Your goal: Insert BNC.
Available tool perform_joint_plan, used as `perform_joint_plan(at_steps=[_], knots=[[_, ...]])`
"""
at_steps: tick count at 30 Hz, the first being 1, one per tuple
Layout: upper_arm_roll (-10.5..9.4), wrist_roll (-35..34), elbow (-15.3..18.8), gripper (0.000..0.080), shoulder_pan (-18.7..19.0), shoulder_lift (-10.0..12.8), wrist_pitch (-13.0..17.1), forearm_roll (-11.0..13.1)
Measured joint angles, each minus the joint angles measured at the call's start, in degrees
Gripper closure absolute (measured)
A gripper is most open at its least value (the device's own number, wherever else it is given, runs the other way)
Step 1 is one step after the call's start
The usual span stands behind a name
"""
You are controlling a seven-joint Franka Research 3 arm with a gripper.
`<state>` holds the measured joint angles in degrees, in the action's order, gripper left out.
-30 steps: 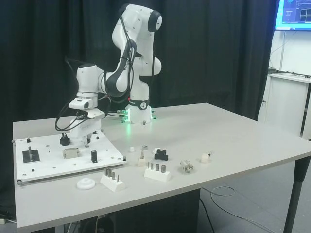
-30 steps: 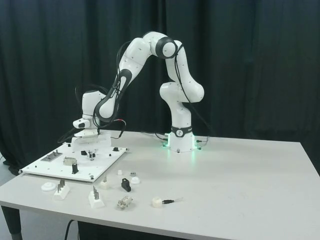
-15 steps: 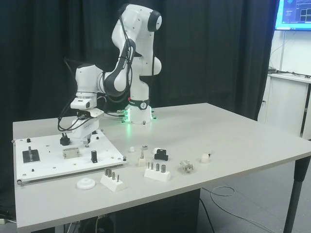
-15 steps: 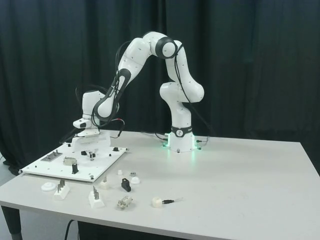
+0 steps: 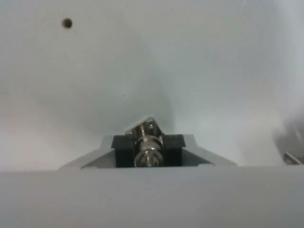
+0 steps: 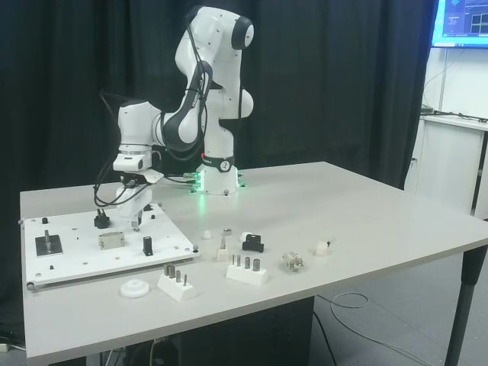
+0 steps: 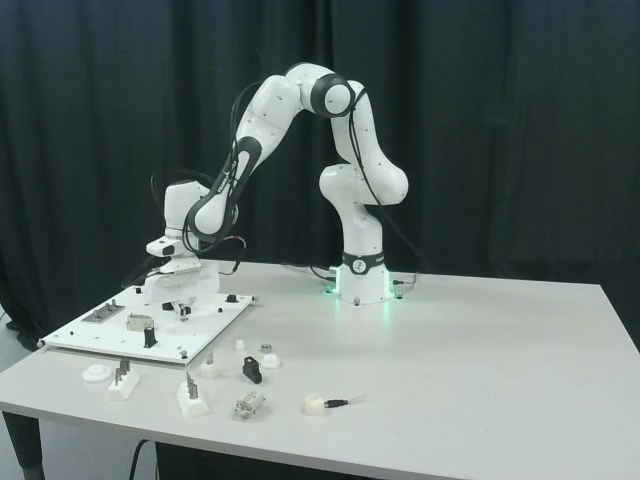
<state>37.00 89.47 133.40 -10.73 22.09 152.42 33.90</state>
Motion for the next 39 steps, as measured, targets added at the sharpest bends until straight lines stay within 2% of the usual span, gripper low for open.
perform_joint_plan(at_steps=[24,39], knots=[[0.10,11.0,-0.2,0.0682,0.0,0.2,-0.2,-0.1],[0.13,14.1,-0.2,0.0682,0.1,0.1,-0.2,-1.4]])
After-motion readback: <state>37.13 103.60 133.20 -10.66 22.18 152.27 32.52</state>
